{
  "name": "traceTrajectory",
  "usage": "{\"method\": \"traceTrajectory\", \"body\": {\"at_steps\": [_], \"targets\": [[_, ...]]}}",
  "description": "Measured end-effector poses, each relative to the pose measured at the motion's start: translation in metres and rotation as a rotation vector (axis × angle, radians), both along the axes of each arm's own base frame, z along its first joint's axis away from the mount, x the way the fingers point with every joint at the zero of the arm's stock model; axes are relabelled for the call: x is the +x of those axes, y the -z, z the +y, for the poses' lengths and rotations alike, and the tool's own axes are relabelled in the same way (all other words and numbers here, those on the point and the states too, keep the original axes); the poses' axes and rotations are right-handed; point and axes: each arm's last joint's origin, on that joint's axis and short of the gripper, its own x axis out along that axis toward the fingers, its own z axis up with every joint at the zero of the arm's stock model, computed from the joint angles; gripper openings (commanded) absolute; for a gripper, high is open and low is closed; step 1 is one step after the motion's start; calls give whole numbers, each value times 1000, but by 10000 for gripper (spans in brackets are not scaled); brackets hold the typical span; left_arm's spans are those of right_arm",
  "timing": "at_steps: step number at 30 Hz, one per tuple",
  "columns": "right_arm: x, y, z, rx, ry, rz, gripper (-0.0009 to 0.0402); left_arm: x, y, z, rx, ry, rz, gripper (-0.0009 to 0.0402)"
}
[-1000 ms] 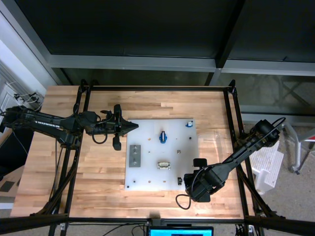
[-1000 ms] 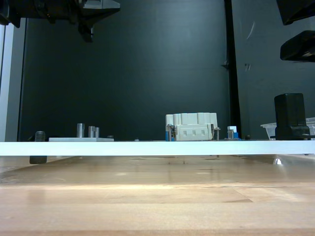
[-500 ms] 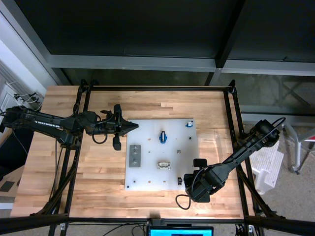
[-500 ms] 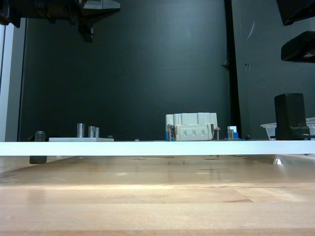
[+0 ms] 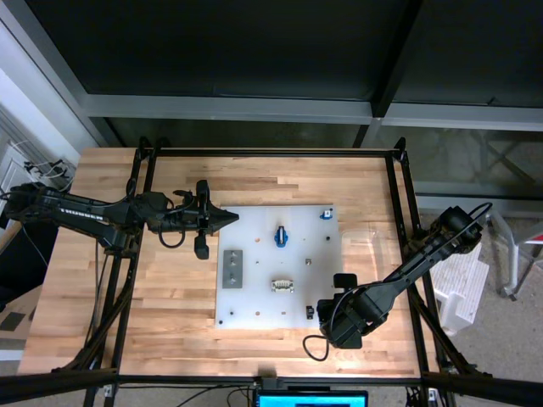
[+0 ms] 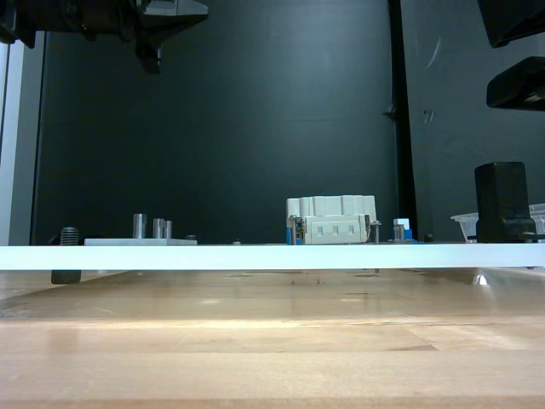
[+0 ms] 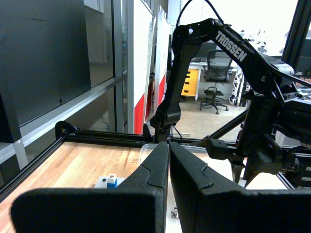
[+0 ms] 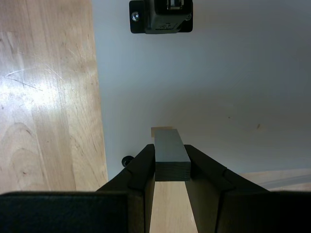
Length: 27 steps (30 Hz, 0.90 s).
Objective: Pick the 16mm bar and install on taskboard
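Note:
The 16mm bar [image 8: 171, 155] is a short grey block held between the fingers of my right gripper [image 8: 171, 167], which is shut on it. The bar's far end hangs over the white taskboard [image 8: 233, 87], just short of a small tan slot [image 8: 162, 130]; whether it touches the board I cannot tell. From above, my right gripper [image 5: 326, 312] sits over the board's near right corner and hides the bar. My left gripper [image 5: 229, 220] hovers at the board's far left edge, shut and empty, its fingers [image 7: 155, 170] pressed together.
On the taskboard [image 5: 254, 292] stand a grey plate with pegs [image 5: 232, 269], a white connector [image 5: 282, 286], a blue part [image 5: 281, 236] and a black block [image 6: 502, 203]. A black socket [image 8: 161, 16] lies ahead of the bar. Black frame rails border the table.

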Motion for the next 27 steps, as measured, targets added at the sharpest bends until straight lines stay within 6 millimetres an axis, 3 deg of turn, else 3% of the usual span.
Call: {"method": "traceTrajectory", "body": {"at_steps": [27], "targets": [[3, 8, 3, 1, -4, 12, 16, 0, 0, 0, 0, 0, 0, 1]]}}
